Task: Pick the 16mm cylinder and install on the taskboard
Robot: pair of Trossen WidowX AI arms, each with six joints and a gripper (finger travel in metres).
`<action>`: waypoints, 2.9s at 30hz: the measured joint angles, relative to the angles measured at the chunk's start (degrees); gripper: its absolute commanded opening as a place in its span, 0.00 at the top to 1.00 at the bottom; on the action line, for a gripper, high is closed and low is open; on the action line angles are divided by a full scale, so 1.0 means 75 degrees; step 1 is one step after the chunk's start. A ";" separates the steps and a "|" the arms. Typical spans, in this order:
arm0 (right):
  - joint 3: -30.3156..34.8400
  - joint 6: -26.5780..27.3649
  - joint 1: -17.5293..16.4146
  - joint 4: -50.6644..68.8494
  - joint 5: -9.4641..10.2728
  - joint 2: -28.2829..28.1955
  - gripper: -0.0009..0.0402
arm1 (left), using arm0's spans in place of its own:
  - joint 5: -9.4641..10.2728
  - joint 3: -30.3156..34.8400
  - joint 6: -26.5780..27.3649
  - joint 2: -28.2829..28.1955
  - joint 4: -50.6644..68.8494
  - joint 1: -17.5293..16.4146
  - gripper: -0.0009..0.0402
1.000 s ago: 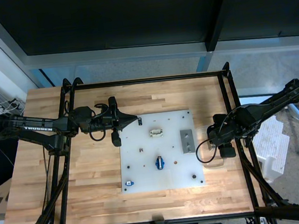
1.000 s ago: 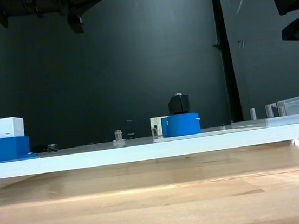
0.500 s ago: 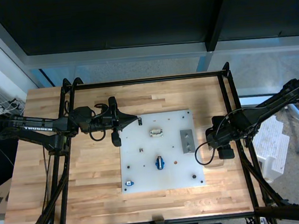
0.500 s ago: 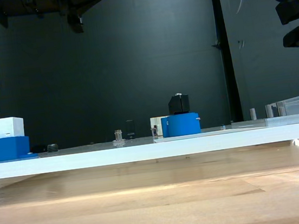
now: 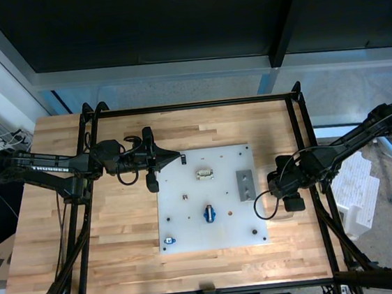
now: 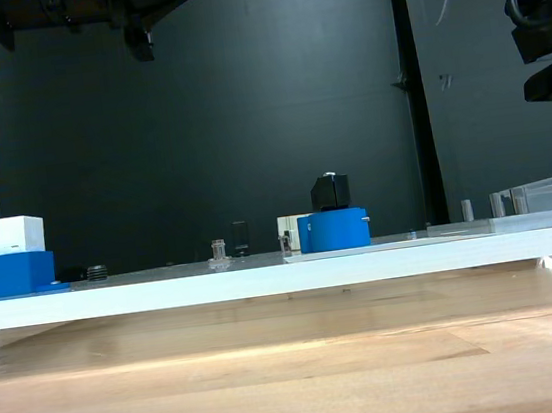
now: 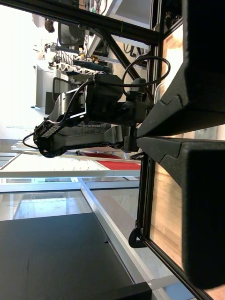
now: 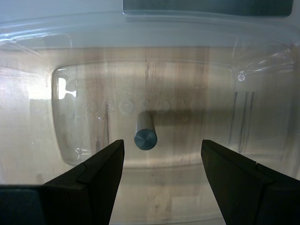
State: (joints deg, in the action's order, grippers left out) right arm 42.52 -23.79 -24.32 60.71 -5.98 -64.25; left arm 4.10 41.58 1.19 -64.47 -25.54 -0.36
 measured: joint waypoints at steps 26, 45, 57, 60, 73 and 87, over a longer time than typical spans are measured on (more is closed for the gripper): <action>-0.0609 -0.0221 -0.0172 -0.1023 -0.0032 -0.0434 0.43 | 0.0000 0.0003 -0.0003 0.0000 0.0000 0.0000 0.98; -0.0959 -0.0603 -0.0283 -0.1542 -0.0052 -0.0498 0.65 | 0.0003 0.0000 -0.0003 0.0000 0.0003 0.0000 0.98; -0.0959 -0.0597 -0.0300 -0.1504 -0.0050 -0.0498 0.91 | 0.0000 0.0000 -0.0003 0.0000 0.0000 0.0000 0.98; -0.0959 -0.0597 -0.0300 -0.1483 -0.0044 -0.0498 0.97 | 0.0000 0.0003 -0.0003 0.0000 0.0000 0.0000 0.98; -0.0195 -0.0586 -0.0289 -0.0624 0.0023 -0.0481 0.95 | 0.0003 0.0000 -0.0003 -0.0003 0.0000 0.0000 0.98; 0.1119 -0.0571 -0.0268 0.0093 0.0026 -0.0799 0.95 | 0.0003 0.0000 0.0000 0.0000 0.0000 0.0000 0.98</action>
State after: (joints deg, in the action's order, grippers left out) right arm 50.92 -28.08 -26.33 61.41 -5.78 -70.24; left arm 4.12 41.58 1.19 -64.47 -25.54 -0.36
